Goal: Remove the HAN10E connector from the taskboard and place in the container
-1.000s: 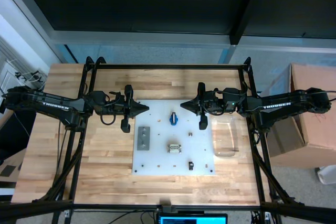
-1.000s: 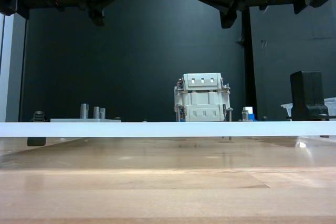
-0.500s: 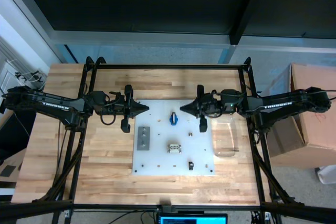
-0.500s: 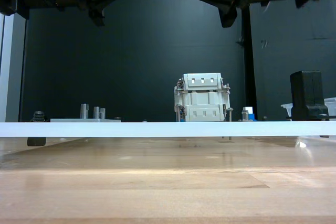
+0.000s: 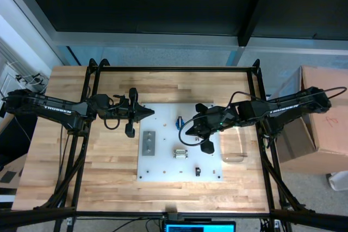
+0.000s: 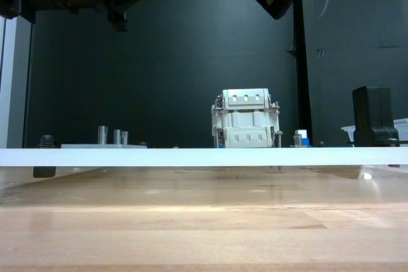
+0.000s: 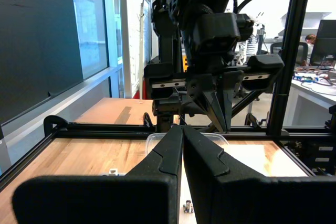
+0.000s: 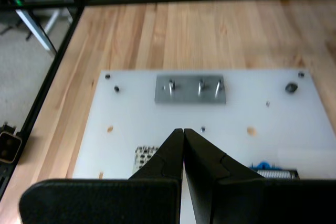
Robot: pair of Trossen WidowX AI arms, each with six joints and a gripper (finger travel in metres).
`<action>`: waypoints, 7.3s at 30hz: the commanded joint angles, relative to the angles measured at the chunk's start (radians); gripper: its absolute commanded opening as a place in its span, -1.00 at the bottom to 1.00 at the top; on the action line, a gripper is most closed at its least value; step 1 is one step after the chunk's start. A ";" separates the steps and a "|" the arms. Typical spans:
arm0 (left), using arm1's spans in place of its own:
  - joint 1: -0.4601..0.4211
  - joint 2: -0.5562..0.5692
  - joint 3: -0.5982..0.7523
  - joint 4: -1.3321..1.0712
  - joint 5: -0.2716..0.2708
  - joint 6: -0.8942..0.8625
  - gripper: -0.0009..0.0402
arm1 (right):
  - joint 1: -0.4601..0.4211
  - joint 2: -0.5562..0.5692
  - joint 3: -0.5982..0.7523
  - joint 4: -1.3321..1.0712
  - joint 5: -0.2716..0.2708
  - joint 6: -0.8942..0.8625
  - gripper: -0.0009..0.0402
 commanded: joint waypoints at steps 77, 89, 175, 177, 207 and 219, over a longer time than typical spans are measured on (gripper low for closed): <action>0.000 0.000 0.000 0.000 0.000 0.000 -0.96 | 0.082 0.720 0.618 -0.454 -0.002 0.015 0.40; 0.000 0.000 0.000 0.000 0.000 0.000 -0.96 | 0.080 0.764 0.621 -0.431 0.000 0.022 0.04; 0.000 0.000 0.000 0.000 0.000 0.000 -0.96 | 0.086 0.627 0.629 -0.660 -0.001 0.181 0.10; 0.000 0.000 0.000 0.000 0.000 0.000 -0.96 | 0.085 0.642 0.636 -0.658 -0.001 0.188 0.20; 0.000 0.000 0.000 0.000 0.000 0.000 -0.96 | 0.084 0.766 0.634 -0.628 -0.027 0.158 0.15; 0.000 0.000 0.000 0.000 0.000 0.000 -0.96 | 0.082 0.760 0.634 -0.628 -0.035 0.140 -0.54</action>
